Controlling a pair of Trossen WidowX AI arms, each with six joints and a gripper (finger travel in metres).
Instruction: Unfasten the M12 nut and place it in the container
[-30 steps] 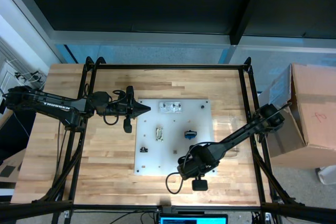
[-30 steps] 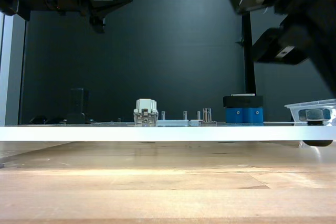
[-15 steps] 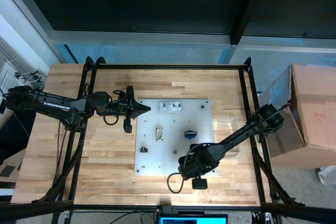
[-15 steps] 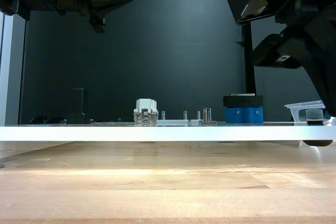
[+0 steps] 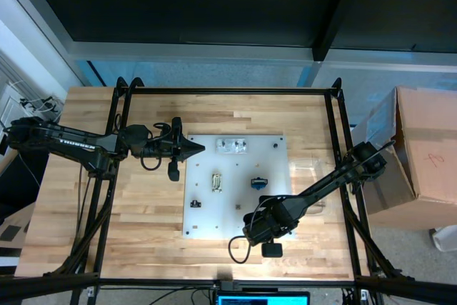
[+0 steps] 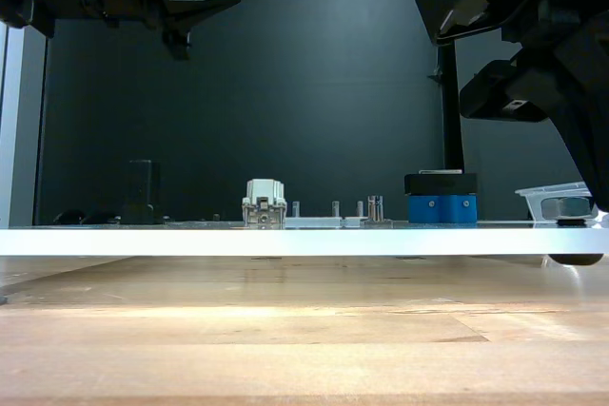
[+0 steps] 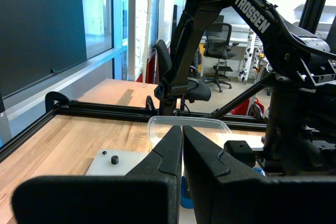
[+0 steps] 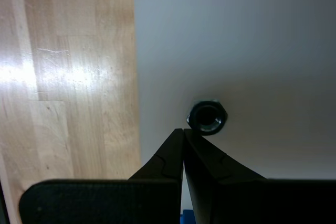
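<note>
Silver M12 nut (image 8: 207, 118) sits on its stud near the white board's (image 5: 203, 223) near right edge, just beyond the right gripper (image 8: 183, 129), whose jaws are pressed together on nothing (the nut lies free of them). The left gripper (image 5: 202, 148) hovers high over the board's far left edge, jaws likewise closed.

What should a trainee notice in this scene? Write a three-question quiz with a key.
1. True or false: the right hand grips the nut.
2. The left hand is: A) raised over the left edge of the board; B) pressed flat on the board; C) touching the nut.
3. Fill in: both hands are ___ (open or shut).

Key
1. False. The right hand holds nothing. The nut sits on its stud, just off the hand's tips.
2. A.
3. Shut.
</note>
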